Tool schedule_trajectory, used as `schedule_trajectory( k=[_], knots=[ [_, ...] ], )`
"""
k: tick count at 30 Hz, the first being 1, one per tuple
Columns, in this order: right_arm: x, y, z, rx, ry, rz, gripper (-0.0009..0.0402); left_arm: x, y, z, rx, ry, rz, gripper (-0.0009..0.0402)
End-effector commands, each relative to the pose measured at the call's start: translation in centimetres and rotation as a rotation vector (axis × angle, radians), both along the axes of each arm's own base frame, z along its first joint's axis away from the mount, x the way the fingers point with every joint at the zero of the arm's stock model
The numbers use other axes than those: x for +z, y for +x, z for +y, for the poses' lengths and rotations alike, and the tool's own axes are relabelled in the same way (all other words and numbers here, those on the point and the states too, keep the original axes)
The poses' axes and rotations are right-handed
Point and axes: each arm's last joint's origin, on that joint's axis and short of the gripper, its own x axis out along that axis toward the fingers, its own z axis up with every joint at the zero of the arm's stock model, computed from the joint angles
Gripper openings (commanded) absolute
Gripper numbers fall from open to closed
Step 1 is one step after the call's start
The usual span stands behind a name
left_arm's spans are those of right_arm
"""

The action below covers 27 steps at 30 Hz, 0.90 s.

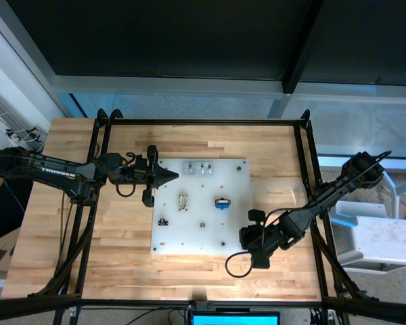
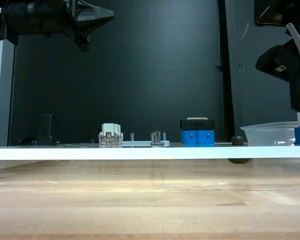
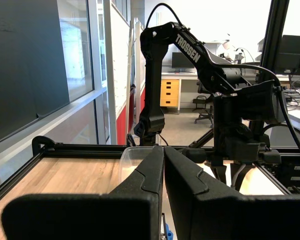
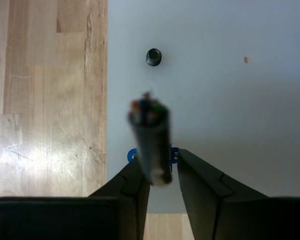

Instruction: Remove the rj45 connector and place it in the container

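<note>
Status: connector (image 4: 150,132) pinched in your right gripper (image 4: 160,161) over board (image 1: 199,227) corner, apparently not yet pulled free; container (image 2: 267,134) awaits it. Left gripper (image 1: 170,175) closed, idle above board edge.

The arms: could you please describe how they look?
Both are jointed matte black with white TROSSEN lettering and looped black cables. Tapered black fingers: left hand over the white square board's left edge, right hand at its near-right corner, clamping a grey cable stub.
</note>
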Motion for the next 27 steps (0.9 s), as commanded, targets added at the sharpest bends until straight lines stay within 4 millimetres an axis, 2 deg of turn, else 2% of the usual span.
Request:
schedule_trajectory(
  k=[1, 5, 16, 27],
  knots=[
    [0.0, 0.0, 0.0, -0.002, -0.005, -0.001, 0.0039, 0.0, 0.0, 0.0, 0.0, 0.0, -0.001, 0.0],
    [0.0, 0.1, 0.0, 0.0, 0.0, -0.009, -0.0004, 0.0, 0.0, 0.0, 0.0, 0.0, -0.001, 0.0],
    [0.3, 0.1, 0.1, 0.0, 0.013, -0.025, 0.0, 0.0, 0.0, 0.0, 0.0, 0.0, -0.001, 0.0],
    [2.7, -0.6, -0.5, 0.007, 0.045, -0.076, 0.0, 0.0, 0.0, 0.0, 0.0, 0.0, -0.001, 0.0]
  ],
)
